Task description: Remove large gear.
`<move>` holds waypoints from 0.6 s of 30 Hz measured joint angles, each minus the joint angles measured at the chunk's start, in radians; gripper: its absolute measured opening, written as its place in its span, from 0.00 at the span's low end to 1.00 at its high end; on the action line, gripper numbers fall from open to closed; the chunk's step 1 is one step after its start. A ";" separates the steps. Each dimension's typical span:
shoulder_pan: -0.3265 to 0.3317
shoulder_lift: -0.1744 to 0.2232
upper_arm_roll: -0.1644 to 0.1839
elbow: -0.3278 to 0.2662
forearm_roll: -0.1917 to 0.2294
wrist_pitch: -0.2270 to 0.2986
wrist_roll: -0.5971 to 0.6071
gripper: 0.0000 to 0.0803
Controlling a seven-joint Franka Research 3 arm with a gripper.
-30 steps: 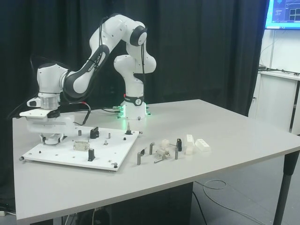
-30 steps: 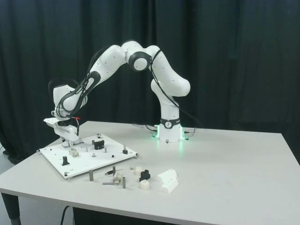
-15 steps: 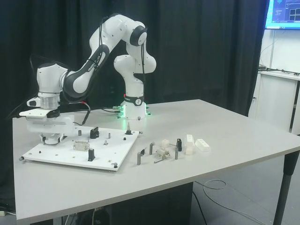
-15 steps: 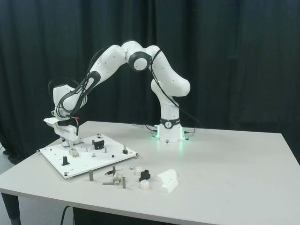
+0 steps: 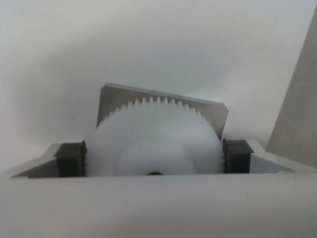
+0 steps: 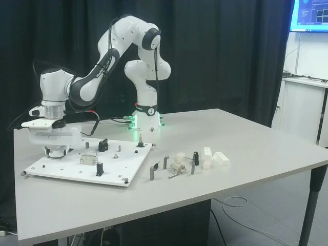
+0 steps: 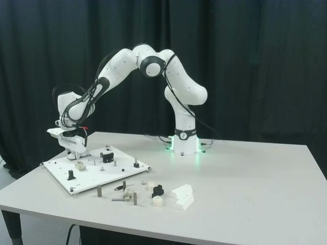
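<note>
In the wrist view the large white gear (image 5: 154, 136) sits toothed edge up between my two black pads (image 5: 71, 158), which press on its rim from both sides. My gripper (image 5: 154, 157) is shut on it. A grey plate (image 5: 163, 99) shows just behind the gear. In the room views my gripper (image 6: 56, 150) (image 7: 76, 151) hangs low over the far left corner of the white assembly board (image 6: 69, 170) (image 7: 87, 177). The hand hides the gear itself there.
On the board stand black blocks (image 6: 103, 145), short pegs (image 6: 117, 151) and a grey holder (image 6: 88, 159). Loose pegs and small parts (image 6: 177, 163) and white blocks (image 6: 214, 157) lie on the table to the board's right. The arm's base (image 6: 145, 119) stands behind the board.
My hand has risen slightly above the board's corner. Everything else on the table stays where it was.
</note>
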 joint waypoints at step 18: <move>0.000 -0.001 -0.003 0.001 0.006 -0.003 0.140 0.74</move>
